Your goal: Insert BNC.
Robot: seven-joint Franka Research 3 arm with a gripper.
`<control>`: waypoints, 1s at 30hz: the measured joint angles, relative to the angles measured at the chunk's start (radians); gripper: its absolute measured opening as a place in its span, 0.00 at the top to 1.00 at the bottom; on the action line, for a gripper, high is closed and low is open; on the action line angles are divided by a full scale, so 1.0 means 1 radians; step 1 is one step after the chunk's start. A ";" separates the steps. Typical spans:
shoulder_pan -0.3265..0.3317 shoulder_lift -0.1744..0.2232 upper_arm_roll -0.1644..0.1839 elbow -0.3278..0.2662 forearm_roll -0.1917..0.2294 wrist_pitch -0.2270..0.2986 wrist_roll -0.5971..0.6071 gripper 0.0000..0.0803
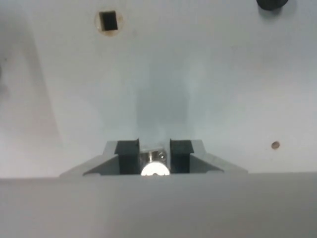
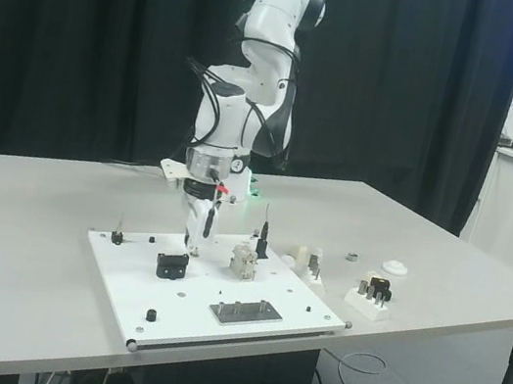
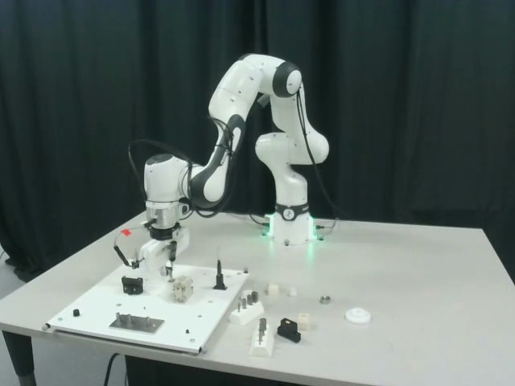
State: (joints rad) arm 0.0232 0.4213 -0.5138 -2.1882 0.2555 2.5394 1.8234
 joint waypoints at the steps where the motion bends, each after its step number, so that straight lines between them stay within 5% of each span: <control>1: 0.001 0.000 0.000 0.000 0.000 0.000 0.000 0.84; 30: 0.015 0.007 0.000 0.000 0.000 0.000 -0.002 0.84</control>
State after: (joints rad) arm 0.0381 0.4281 -0.5139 -2.1884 0.2555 2.5393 1.8217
